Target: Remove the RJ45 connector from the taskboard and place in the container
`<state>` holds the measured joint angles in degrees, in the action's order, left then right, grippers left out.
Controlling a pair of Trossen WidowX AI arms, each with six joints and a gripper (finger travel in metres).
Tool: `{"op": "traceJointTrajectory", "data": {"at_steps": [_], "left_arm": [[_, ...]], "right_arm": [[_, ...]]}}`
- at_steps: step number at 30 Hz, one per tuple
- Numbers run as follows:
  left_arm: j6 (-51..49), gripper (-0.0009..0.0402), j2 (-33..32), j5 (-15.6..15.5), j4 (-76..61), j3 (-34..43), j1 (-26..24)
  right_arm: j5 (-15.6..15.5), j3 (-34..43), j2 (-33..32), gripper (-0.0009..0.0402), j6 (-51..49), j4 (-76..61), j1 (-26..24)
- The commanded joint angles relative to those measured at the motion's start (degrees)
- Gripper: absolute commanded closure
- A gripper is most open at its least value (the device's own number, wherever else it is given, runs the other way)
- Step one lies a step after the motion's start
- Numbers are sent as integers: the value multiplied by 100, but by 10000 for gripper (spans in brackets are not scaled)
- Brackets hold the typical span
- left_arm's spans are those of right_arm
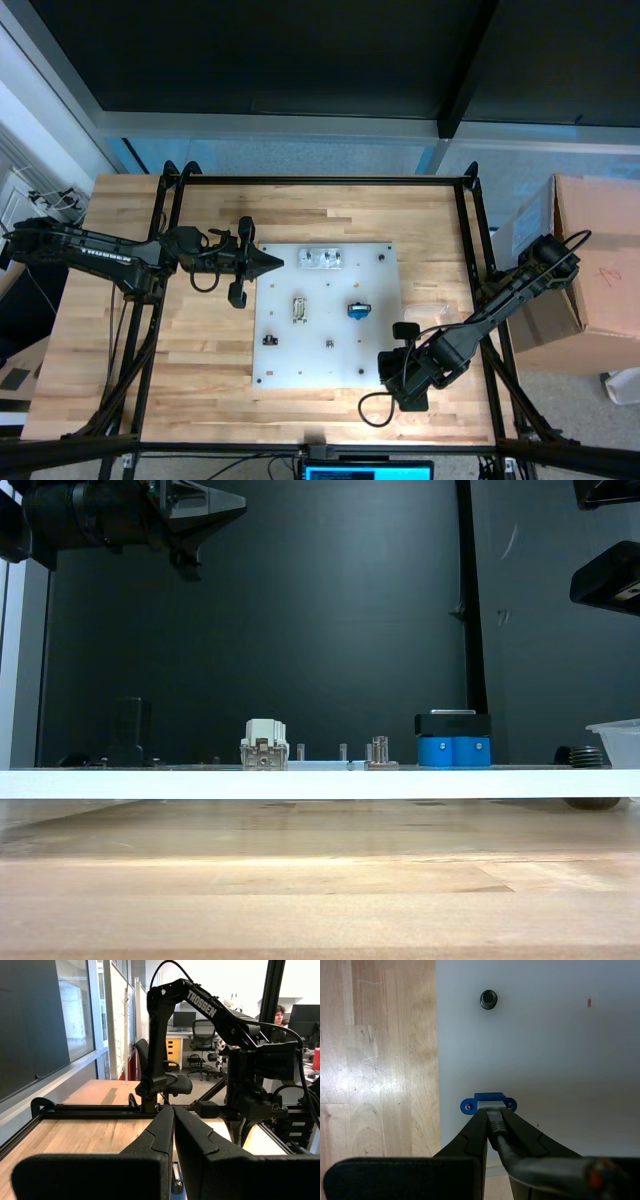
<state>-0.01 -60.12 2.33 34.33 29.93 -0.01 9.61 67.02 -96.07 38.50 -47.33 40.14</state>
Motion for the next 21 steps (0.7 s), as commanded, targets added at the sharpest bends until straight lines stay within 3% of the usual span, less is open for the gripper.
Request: {"op": "traceJointTrajectory", "data": {"at_steps": [1,21], "left_arm": [[0,393,0,0,0,2,0],[0,393,0,0,0,2,2]], "right_arm": [[-15,4,-4,390,4,11,2],[-17,63,52,393,-2,-151,-11]]}}
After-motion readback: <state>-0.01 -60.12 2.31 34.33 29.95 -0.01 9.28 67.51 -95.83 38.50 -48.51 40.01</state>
